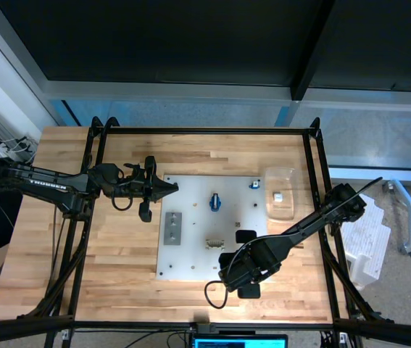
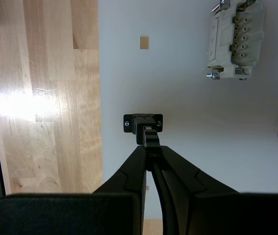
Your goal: Pick the USB connector and install on taskboard
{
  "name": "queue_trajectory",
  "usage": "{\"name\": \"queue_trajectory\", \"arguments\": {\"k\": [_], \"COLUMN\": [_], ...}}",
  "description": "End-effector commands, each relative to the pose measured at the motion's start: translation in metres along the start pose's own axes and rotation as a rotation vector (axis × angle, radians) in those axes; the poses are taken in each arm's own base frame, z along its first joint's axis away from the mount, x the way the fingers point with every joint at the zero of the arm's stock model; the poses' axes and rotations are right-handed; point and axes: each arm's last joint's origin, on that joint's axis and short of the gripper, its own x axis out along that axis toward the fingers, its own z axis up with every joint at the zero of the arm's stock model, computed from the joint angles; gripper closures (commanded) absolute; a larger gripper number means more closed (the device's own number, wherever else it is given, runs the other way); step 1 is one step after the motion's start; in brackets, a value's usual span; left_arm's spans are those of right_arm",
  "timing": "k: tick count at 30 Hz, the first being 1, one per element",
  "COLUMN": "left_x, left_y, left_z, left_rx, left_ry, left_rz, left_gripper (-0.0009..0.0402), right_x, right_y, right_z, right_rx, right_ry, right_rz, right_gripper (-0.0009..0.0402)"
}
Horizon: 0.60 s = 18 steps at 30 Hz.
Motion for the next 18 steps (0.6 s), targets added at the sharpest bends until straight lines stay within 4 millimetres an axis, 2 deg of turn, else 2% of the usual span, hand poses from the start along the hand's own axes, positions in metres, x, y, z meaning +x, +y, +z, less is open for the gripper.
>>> {"name": "queue_trajectory", "arguments": {"k": [1, 18], "left_x": [0.0000, 0.0000], "left_y": [0.0000, 0.0000], "left_z": [0.0000, 0.0000], "left_rx": [0.000, 0.000], "left_ry": [0.000, 0.000], "left_rz": [0.000, 0.000], "left_gripper": [0.0393, 0.0393], "right_x": [0.0000, 0.0063], "right_y": [0.0003, 0.0013], "right_z": [-0.0004, -0.0025], "right_rx": [-0.001, -0.006], "right_ry": [0.000, 0.005], "right_rz": [0.000, 0.001], "right_gripper": [0.0393, 0.0393]}}
